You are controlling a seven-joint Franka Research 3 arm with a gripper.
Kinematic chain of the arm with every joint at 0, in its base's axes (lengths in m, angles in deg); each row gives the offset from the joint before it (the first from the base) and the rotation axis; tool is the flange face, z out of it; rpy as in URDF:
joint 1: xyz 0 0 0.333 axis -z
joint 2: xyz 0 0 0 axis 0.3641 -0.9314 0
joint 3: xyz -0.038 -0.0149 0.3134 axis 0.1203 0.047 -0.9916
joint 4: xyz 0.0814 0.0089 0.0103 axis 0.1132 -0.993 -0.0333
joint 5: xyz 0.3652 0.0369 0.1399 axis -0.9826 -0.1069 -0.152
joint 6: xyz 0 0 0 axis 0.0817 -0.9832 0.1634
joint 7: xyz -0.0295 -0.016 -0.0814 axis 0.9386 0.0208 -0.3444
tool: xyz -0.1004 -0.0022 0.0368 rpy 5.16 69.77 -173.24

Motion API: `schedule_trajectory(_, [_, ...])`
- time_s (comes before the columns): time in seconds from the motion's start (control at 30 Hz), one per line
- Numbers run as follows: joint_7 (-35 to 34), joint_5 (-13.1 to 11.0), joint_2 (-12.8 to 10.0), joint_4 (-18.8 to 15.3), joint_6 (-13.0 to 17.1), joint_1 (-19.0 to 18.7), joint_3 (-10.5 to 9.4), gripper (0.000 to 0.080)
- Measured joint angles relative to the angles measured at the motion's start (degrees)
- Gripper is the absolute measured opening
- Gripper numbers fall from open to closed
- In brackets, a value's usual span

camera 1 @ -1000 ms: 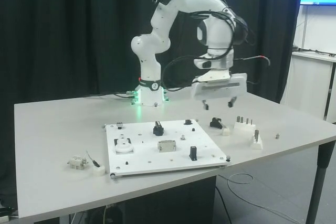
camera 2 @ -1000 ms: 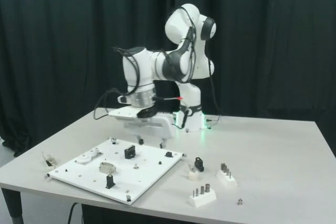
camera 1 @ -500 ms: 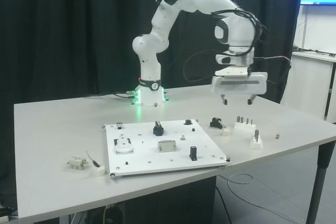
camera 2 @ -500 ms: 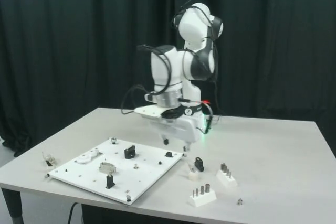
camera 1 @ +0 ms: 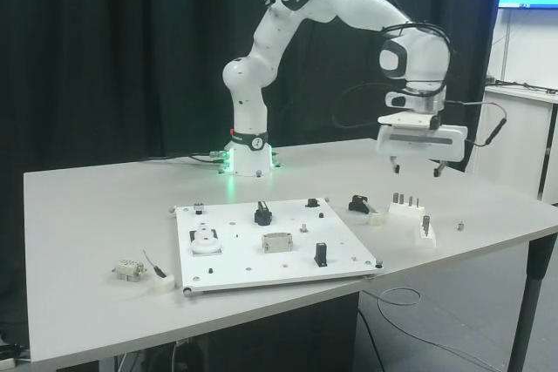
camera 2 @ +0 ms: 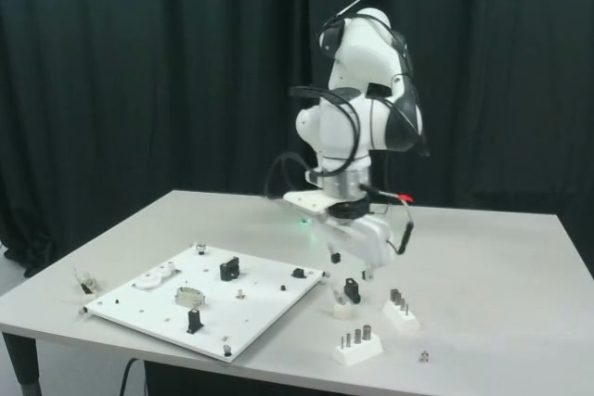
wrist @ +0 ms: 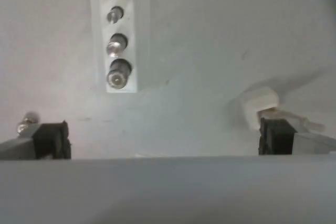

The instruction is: Pick round peg 4.

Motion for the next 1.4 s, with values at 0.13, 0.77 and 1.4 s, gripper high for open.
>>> schedule_trajectory(0.13, [-2.73, 1.2, -0.61, -0.59, 2.22, -1.46, 0.0, 0.08])
schedule_trajectory(0.77, [-10.08, 4.43, -4.03, -1.15, 8.64, -3.74, -0.01, 0.08])
schedule_trajectory(1.4, [-10.32, 3.82, -7.33, -1.14, 13.78, -3.0, -1.53, 0.08])
